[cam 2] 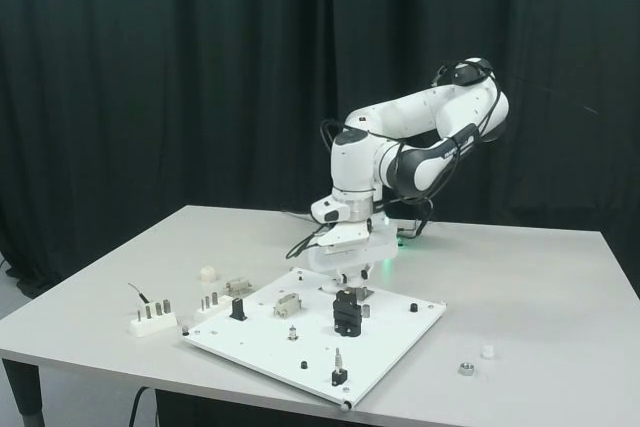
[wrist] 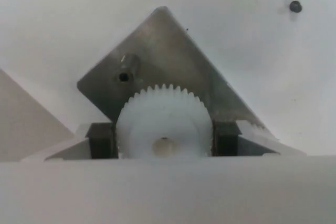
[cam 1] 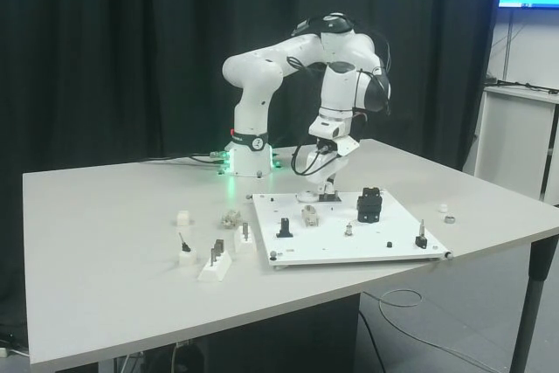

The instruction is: Insert medium gear.

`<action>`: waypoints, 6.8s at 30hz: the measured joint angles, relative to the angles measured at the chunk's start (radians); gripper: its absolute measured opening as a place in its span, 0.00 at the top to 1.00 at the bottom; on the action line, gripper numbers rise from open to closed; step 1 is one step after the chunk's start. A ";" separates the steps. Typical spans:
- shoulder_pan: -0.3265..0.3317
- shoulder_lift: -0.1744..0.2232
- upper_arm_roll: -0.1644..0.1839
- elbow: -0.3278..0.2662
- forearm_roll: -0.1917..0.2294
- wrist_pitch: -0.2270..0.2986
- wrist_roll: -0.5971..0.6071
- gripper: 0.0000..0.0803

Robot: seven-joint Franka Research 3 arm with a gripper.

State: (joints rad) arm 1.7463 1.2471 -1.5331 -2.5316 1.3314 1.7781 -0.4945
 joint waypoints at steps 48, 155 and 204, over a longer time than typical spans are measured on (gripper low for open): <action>0.018 -0.004 0.044 -0.012 0.023 0.073 0.058 0.51; 0.031 -0.004 0.062 0.013 -0.046 0.106 -0.087 0.51; 0.024 -0.014 0.060 0.005 -0.030 0.108 -0.461 0.51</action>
State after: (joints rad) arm 1.7706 1.2331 -1.4732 -2.5270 1.3013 1.8857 -0.9550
